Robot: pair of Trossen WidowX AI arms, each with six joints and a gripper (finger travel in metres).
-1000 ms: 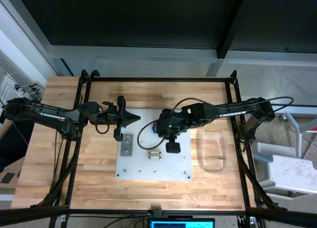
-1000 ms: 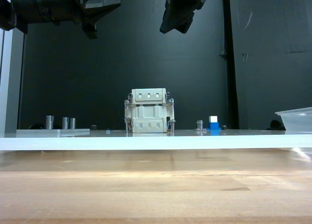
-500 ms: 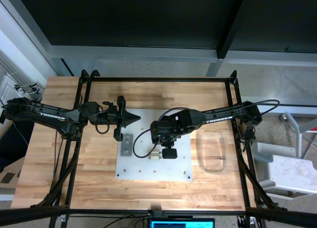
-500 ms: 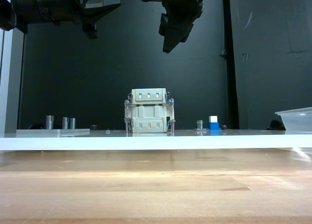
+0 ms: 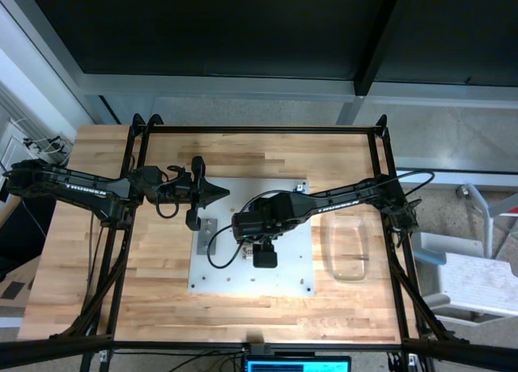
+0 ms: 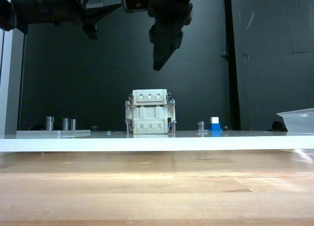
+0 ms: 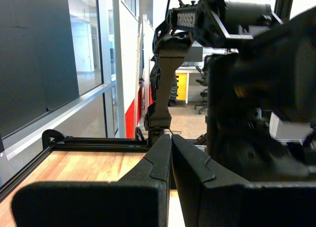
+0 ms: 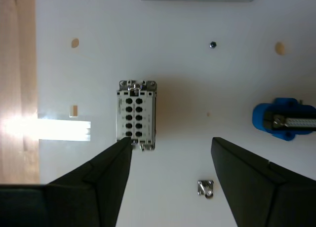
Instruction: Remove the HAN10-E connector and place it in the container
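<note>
The HAN10-E connector [image 6: 149,113] stands upright on the white board [image 5: 293,276], a beige block with rows of dark pins [image 8: 137,115]. My right gripper [image 6: 158,64] hangs open above it, a little to its right and pointing down. In the right wrist view the right gripper [image 8: 171,140] is wide open, one fingertip [image 8: 126,144] beside the connector's near end, nothing between the fingers. In the high view the right arm's wrist [image 5: 264,255] hides the connector. The clear container [image 5: 346,248] sits right of the board. My left gripper [image 5: 220,194] is shut, held high at the board's back left.
A plain grey metal block [image 5: 208,236] lies on the board's left part. A small blue piece [image 6: 215,124] stands right of the connector, with a loose metal fitting [image 8: 205,188] near it. Short metal posts [image 6: 61,123] stand at the board's left end.
The right arm has swung left and come lower, its open gripper now over the connector. The left arm has not moved.
</note>
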